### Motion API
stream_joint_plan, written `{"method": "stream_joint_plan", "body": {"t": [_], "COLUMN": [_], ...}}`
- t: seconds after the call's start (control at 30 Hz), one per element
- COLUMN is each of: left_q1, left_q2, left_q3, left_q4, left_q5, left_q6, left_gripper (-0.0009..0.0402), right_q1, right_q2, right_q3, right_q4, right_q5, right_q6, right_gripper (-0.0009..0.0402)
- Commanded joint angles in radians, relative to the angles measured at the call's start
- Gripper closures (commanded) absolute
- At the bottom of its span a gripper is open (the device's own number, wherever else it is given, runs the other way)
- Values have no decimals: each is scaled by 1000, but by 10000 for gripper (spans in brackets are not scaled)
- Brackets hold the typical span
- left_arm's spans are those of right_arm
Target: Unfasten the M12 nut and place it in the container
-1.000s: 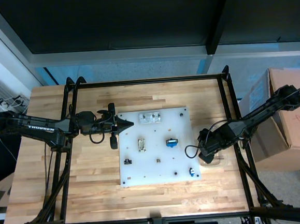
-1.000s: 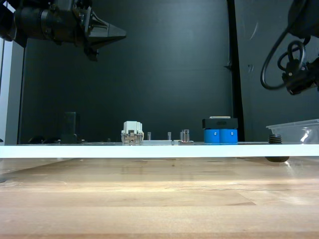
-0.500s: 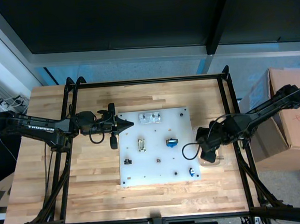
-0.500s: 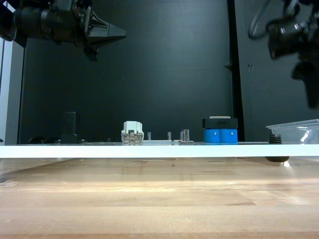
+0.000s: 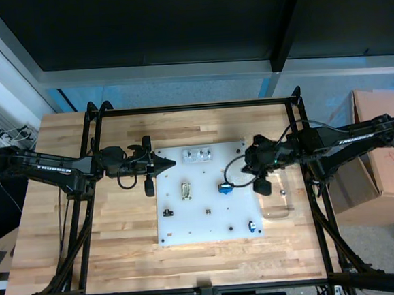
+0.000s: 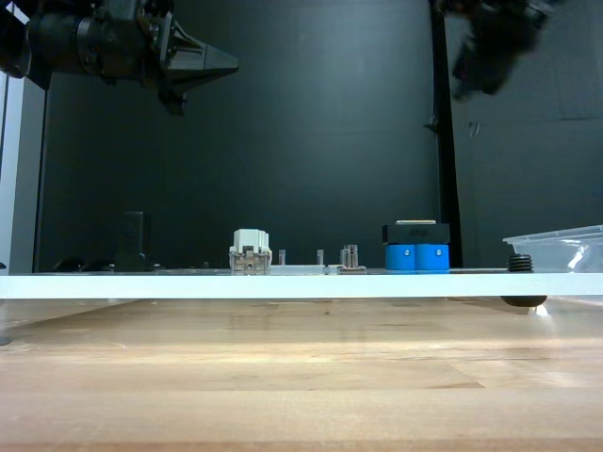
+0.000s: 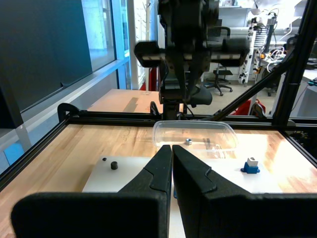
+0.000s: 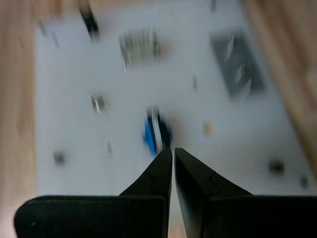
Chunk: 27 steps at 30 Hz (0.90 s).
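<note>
- What is seen nearest on the board [image 5: 189, 226]?
- The black ribbed stud [image 6: 517, 264] is found at about 5 o'clock from the board's middle, close to the near edge. Its ribs are left bare.

- Where is the nut to be found?
- The small silver nut [image 5: 282, 190] is seen lying free inside the clear container [image 5: 279, 215]. The container is set on the table [image 5: 124, 262] just off the board's right edge, at about 3 o'clock. This is borne out by the left wrist view, where the nut is shown resting on the container's floor.

- How is the right gripper placed?
- The right gripper [image 8: 172, 150] is held high over the board's right side, at about 2 o'clock. It is angled down toward the blue block [image 5: 224, 186]. Its fingers are pressed together and nothing is gripped between them. It is kept well apart from the nut.

- And the left gripper?
- The left gripper [image 5: 171, 164] is held high at about 10 o'clock. Its tip is placed over the board's far left edge and pointed toward 3 o'clock. Its fingers are likewise brought together, with nothing held.
</note>
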Motion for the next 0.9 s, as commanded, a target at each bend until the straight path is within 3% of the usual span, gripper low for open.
{"method": "stream_joint_plan", "body": {"t": [0.03,0.27,0.47,0.77,0.9], "left_q1": [0,0,0,0,0], "left_q2": [0,0,0,0,0], "left_q3": [0,0,0,0,0], "left_q4": [0,0,0,0,0], "left_q5": [0,0,0,0,0], "left_q6": [0,0,0,0,0], "left_gripper": [393,393,393,393,393], "right_q1": [-38,-134,-211,-218,-216], "right_q2": [-14,-48,-93,-110,-110], "right_q3": [-11,-50,-173,-398,-454], "right_q4": [149,420,674,1114,1199], "right_q5": [-2,-14,-109,-116,-105], "right_q6": [-90,-228,-222,-187,-188], "right_gripper": [393,394,394,394,394]}}
